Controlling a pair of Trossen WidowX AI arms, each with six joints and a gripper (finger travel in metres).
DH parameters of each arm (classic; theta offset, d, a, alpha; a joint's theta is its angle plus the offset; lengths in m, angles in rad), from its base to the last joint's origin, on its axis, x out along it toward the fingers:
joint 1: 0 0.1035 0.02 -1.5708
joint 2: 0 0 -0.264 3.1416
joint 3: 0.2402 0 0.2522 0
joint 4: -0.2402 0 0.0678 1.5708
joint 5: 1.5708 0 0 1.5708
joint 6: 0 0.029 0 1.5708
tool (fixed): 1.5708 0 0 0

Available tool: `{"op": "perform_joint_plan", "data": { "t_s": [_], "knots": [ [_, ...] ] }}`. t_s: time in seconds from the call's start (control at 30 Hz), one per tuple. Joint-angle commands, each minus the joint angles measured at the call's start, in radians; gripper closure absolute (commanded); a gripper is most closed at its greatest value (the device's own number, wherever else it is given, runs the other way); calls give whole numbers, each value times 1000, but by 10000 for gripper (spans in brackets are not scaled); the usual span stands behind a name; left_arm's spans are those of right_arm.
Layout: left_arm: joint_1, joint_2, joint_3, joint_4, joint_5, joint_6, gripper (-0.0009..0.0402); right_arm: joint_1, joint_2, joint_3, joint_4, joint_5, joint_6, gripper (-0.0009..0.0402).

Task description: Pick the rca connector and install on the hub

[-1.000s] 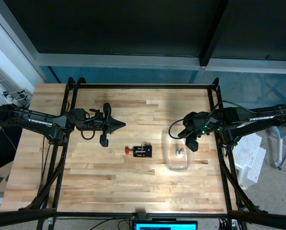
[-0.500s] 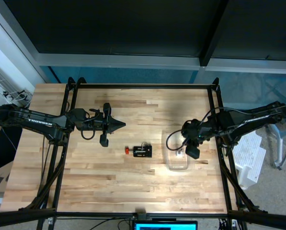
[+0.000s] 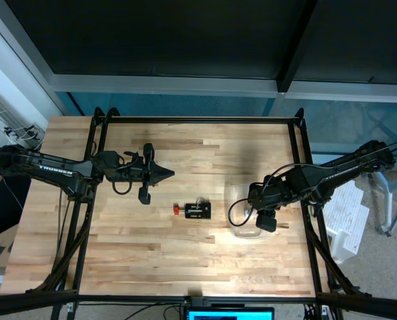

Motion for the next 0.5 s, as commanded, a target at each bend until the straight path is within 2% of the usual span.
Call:
{"op": "perform_joint_plan", "data": {
  "t_s": [0.03,0.27,0.43,0.5],
  "knots": [
    [0,0,0,0,0,0,393,2,18,-1,4,0,-2,243],
    [0,0,0,0,0,0,393,7,63,-2,15,0,-8,235],
    [0,0,0,0,0,0,393,8,81,-4,32,13,-15,235],
    [0,0,0,0,0,0,393,8,86,-5,32,31,-19,235]
  ]
}}
